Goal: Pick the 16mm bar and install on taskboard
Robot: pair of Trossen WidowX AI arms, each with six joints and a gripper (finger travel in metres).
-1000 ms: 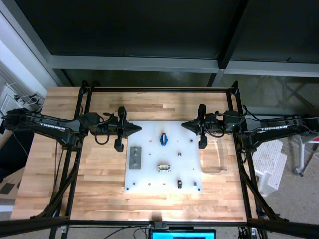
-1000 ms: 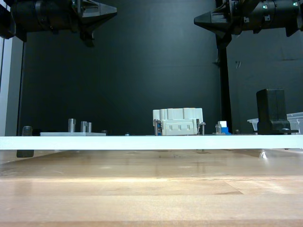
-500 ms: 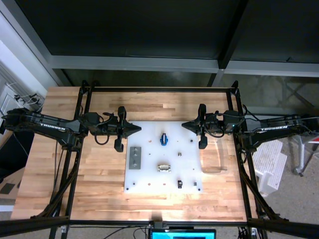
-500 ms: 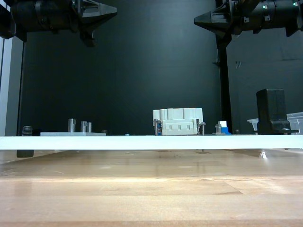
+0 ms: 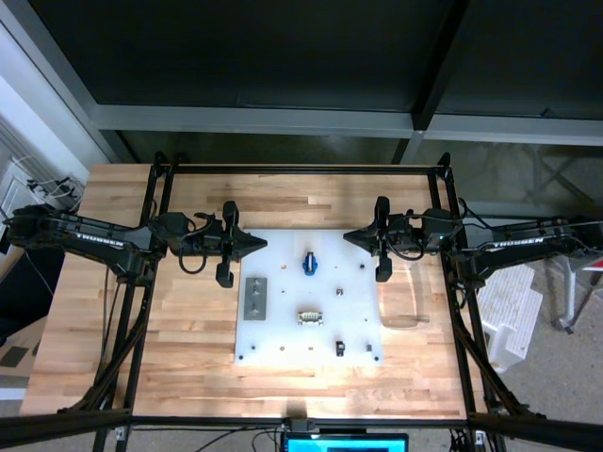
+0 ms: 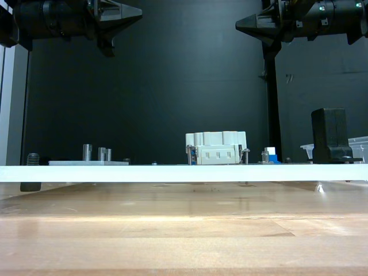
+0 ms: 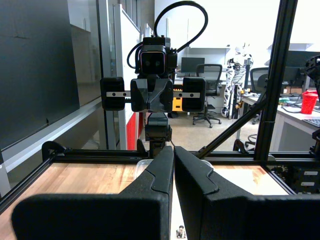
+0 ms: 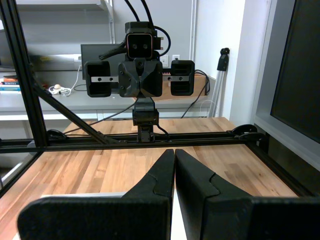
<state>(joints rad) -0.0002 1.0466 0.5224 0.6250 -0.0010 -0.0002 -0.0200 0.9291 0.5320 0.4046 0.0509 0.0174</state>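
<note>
Hanging high over far corners of white rectangular task board (image 5: pixel 283 344) with black left hand (image 5: pixel 263 243) and black right hand (image 5: pixel 346 237) both pinched together, empty; cannot spot 16mm bar anywhere, so risk of seizing wrong part or descending unopened and knocking it away.

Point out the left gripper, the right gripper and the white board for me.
Left gripper (image 5: pixel 261 243): high view, shut fingertips, raised near the board's far left.
Right gripper (image 5: pixel 348 237): high view, shut fingertips, raised near the board's far right.
Board (image 5: pixel 278 331): high view, bare white surface.
16mm bar: cannot tell where.
</note>
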